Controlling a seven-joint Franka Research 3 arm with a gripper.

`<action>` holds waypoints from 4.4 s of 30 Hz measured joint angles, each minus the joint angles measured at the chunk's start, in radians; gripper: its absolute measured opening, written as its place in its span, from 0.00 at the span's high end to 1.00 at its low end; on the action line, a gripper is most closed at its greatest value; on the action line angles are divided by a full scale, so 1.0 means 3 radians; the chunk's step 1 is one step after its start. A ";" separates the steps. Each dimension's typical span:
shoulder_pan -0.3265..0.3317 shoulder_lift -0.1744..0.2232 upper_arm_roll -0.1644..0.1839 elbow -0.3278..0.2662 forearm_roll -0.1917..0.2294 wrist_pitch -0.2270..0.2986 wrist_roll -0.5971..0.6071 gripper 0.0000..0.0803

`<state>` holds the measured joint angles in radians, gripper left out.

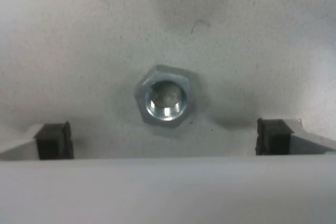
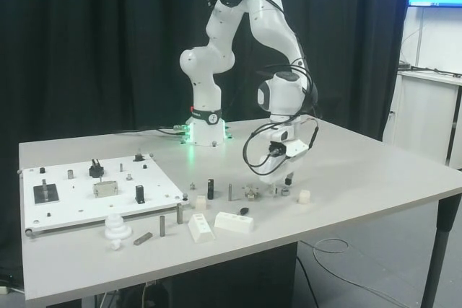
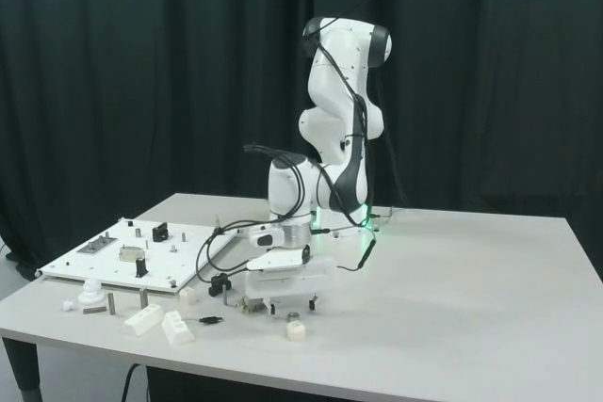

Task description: Remove round peg 4.

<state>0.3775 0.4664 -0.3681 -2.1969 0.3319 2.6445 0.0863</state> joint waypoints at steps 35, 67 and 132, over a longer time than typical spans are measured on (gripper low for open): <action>0.0002 -0.0232 0.0016 -0.0001 0.0000 -0.0199 0.0106 0.00; 0.0000 -0.0278 -0.0250 0.0002 -0.0011 -0.0203 0.0479 0.00; -0.1363 -0.0388 -0.1762 0.0303 -0.0075 -0.0473 -0.0834 0.00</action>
<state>-0.0313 0.3499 -0.8967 -2.1059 0.3095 2.5027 -0.1641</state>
